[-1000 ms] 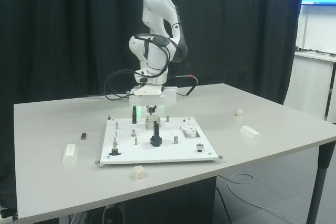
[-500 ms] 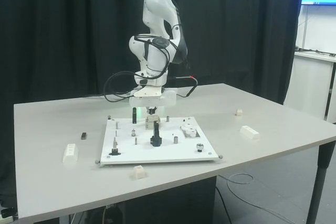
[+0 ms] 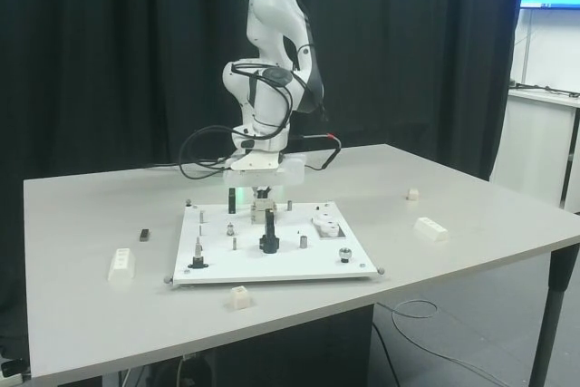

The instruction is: Insert square peg 3.

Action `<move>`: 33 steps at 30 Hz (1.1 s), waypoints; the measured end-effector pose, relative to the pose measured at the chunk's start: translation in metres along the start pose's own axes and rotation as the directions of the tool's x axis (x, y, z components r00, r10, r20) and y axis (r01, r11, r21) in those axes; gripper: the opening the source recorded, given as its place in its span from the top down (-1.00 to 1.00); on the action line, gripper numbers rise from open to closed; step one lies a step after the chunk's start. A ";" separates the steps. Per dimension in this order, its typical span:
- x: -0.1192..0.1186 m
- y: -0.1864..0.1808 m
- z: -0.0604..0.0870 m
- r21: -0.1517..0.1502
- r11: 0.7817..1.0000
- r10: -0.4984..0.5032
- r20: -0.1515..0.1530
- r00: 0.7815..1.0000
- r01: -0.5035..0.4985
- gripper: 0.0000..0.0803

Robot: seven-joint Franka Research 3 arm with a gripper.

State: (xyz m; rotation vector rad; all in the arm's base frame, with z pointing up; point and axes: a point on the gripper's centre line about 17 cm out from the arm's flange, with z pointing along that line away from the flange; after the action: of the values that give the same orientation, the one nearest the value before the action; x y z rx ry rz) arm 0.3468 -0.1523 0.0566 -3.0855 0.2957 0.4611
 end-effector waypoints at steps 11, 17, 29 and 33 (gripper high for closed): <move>-0.001 -0.002 0.002 0.006 1.000 0.000 0.004 1.000 0.000 0.81; -0.002 -0.002 0.004 0.007 1.000 -0.004 0.008 1.000 0.004 0.81; -0.002 -0.003 0.007 0.012 1.000 -0.009 0.012 1.000 0.009 0.81; -0.002 -0.003 0.008 0.011 1.000 -0.008 0.013 1.000 0.008 0.81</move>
State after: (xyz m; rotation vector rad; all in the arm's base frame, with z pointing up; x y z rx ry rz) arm 0.3430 -0.1491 0.0494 -3.0703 0.2842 0.4777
